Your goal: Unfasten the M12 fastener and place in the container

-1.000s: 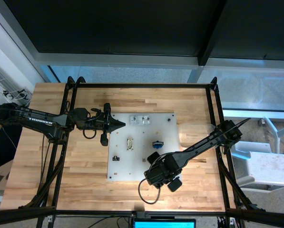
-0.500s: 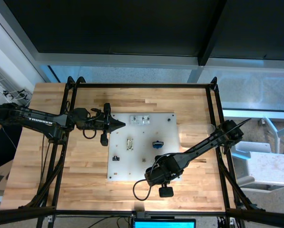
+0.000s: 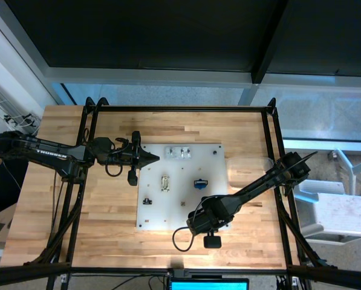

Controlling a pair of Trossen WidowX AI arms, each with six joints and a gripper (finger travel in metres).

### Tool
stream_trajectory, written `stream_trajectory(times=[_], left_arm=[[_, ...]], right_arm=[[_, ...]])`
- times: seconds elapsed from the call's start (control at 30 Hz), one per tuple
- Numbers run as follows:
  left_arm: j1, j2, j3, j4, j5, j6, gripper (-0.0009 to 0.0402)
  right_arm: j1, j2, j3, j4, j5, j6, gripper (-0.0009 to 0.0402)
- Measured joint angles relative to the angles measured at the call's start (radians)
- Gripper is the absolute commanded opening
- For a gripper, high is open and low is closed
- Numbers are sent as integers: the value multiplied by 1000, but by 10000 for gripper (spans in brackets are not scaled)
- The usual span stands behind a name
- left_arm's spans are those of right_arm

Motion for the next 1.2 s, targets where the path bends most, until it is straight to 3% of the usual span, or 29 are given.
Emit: stream_trajectory(times=[0.27,0.87,0.9,1.0,1.03,1.1,1.2], left_arm=[[0,0,0,0,0,0,0],[0,0,0,0,0,0,0],[0,0,0,0,0,0,0],[0,0,0,0,0,0,0],[0,0,0,0,0,0,0],[0,0,0,0,0,0,0],[0,0,0,0,0,0,0]], right_arm=[[-5,-5,-13,23,48,8,0],[-10,-11,-16,15,72,6,0],[-10,-11,-16,1,94,12,0],[-7,-18,-14,-81,317,121,0],[-10,-23,-10,-96,364,136,0],[-13,-32,3,-117,414,154,0],[-7,-36,8,-126,410,169,0]])
